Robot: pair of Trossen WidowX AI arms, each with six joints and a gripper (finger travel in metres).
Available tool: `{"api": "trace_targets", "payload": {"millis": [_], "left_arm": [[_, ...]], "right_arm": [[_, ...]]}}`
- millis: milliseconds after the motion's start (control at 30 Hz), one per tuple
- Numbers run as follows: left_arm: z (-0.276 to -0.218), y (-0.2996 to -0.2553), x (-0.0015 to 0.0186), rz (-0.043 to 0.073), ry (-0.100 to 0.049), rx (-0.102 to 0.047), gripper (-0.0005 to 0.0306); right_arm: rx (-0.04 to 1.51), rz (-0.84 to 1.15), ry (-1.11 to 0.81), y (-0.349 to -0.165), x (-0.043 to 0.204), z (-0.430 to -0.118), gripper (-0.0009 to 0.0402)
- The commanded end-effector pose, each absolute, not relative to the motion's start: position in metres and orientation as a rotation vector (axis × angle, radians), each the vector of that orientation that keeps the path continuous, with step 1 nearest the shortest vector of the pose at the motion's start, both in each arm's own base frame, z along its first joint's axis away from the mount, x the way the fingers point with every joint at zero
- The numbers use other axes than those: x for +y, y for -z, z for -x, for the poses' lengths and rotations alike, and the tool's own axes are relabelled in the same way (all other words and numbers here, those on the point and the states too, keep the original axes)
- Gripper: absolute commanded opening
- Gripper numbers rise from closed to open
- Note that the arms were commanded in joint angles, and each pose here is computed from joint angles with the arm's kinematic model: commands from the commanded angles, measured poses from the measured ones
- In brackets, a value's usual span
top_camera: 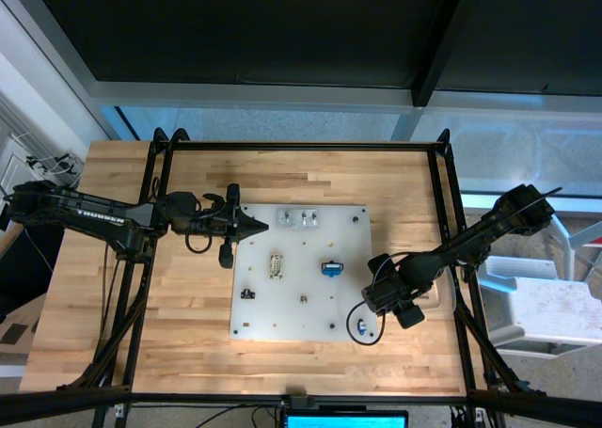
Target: Pick the M12 fastener and fasten on the M12 threads
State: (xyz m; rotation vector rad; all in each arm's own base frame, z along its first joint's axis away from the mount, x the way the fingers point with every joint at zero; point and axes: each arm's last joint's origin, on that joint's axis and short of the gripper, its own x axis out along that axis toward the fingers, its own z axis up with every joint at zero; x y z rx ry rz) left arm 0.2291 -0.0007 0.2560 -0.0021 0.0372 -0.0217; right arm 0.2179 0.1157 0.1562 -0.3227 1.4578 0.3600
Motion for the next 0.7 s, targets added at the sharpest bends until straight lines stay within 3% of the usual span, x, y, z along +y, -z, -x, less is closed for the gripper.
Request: {"api": "trace_targets", "payload": {"millis": [33,467,700], "left_arm": [[-0.2291,-0.2562,-0.0007,0.002,0.022,0.037,0.0],[-0.2291,-0.2562,-0.0006,0.002,0.022,0.036,0.0],[-0.2291,-0.2562,-0.0006,0.002,0.022,0.036,0.0]], "right_arm": [[1.458,0.323,-0.36,-0.1538,0.115,-0.2168,0.022],[1.445,0.317,-0.36,-0.1463,0.1133,-0.2145,0.0219],[1.434,0.315,-0.363,-0.1462,0.1135,-0.2155,0.0187]]}}
